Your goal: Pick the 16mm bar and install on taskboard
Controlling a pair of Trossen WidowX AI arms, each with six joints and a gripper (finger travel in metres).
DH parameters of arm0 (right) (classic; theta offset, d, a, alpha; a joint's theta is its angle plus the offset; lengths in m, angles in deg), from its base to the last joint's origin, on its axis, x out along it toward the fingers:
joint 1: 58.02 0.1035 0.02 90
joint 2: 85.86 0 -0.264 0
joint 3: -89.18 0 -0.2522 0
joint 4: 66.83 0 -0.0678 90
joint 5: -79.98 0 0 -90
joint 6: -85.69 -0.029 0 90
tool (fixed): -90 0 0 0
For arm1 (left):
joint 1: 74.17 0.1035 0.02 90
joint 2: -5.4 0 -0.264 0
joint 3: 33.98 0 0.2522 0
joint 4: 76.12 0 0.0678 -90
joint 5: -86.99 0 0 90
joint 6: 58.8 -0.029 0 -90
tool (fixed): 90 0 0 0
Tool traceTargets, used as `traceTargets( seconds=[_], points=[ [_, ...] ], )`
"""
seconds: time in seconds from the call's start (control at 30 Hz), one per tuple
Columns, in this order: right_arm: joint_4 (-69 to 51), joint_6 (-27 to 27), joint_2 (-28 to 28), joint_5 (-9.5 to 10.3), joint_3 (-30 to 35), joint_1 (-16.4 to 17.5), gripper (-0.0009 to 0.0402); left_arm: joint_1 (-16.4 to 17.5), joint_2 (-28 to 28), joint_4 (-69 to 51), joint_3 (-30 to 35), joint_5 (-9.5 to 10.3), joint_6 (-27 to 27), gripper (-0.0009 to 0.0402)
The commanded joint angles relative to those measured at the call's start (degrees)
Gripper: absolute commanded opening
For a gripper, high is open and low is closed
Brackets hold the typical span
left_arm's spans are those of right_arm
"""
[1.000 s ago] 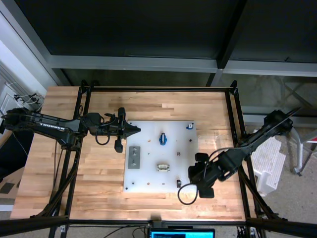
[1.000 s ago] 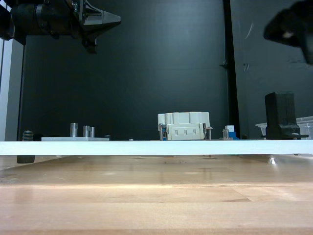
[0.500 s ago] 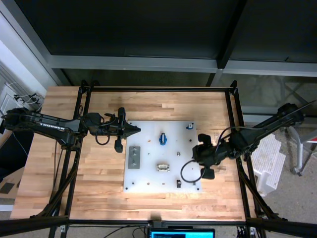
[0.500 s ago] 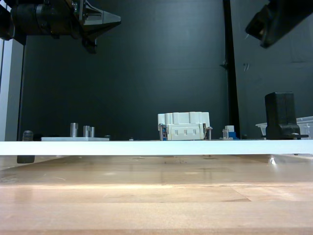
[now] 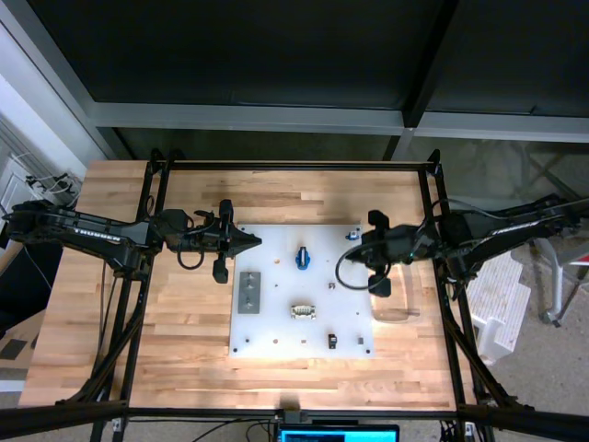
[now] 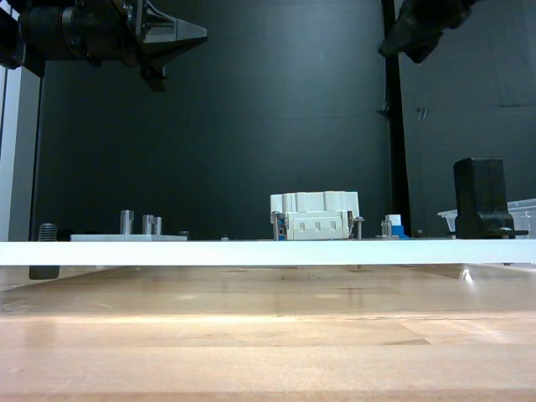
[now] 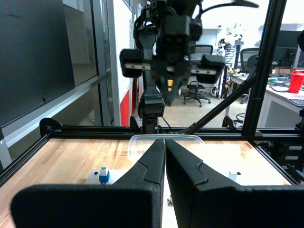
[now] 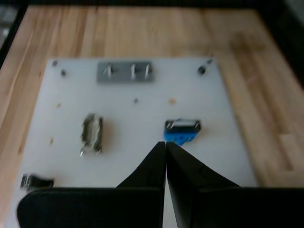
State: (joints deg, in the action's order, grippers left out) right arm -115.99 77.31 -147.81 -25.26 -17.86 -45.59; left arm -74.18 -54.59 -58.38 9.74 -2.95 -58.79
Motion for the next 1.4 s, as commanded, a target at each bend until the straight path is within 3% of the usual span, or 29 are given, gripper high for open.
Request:
traceTargets(
  seconds=[0.03, 0.2, 0.27, 0.6, 0.87, 1.4],
  points=[
    [4.96, 2.03, 2.12, 0.42, -1.81, -1.73, 0.0, 0.0, -0.02, 0.02, 0.0, -0.02, 0.0, 0.0],
    [14.91, 3.89, 4.87, 7.32, -6.43, -5.66, 0.0, 0.0, -0.02, 0.02, 0.0, -0.02, 0.0, 0.0],
    [18.67, 4.37, 5.68, 9.11, -8.24, -7.26, 0.0, 0.02, -0.02, 0.02, 0.0, -0.02, 0.0, 0.0],
    [33.97, 5.81, 8.44, 9.57, -15.74, -10.54, 0.0, 0.0, -0.02, 0.02, 0.0, -0.02, 0.0, 0.0],
    [44.98, 5.66, 8.63, 14.93, -20.09, -13.66, 0.0, 0.0, -0.02, 0.04, 0.0, -0.02, 0.0, 0.0],
    [59.41, 4.33, 8.63, 15.39, -28.57, -14.05, 0.0, 0.0, -0.02, 0.02, 0.0, -0.02, 0.0, 0.0]
  ],
)
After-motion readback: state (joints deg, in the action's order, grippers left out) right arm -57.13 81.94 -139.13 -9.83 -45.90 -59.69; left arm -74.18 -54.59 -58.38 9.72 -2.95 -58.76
